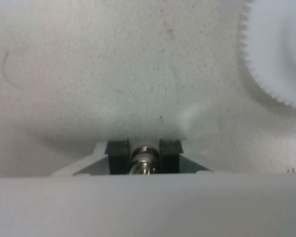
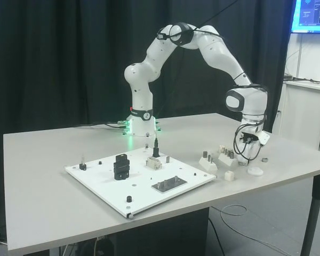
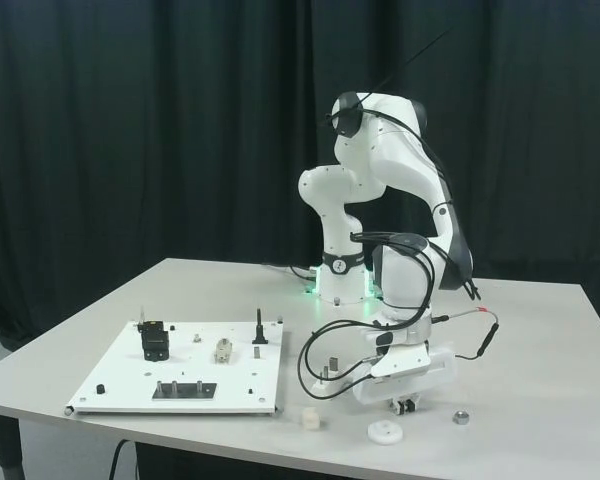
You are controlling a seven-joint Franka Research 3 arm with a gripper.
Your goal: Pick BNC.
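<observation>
- Here, in the wrist view, the gripper (image 1: 144, 157) has its two black fingers (image 1: 117, 155) closed against either side of a metal BNC connector (image 1: 143, 160), which sits between them over the grey table (image 1: 113, 74). A white gear (image 1: 281, 49) lies near on the table, apart from the connector.
- In the first room view, the white arm (image 2: 202, 48) reaches down to the table's far end, its gripper (image 2: 249, 151) low beside a white holder block (image 2: 226, 156) carrying small parts. The gear (image 2: 255, 171) lies just beside. A white board (image 2: 138, 178) lies well apart.
- In the second room view, the gripper (image 3: 408, 402) hangs just above the table, near the gear (image 3: 386, 431); the connector itself is too small to make out.
</observation>
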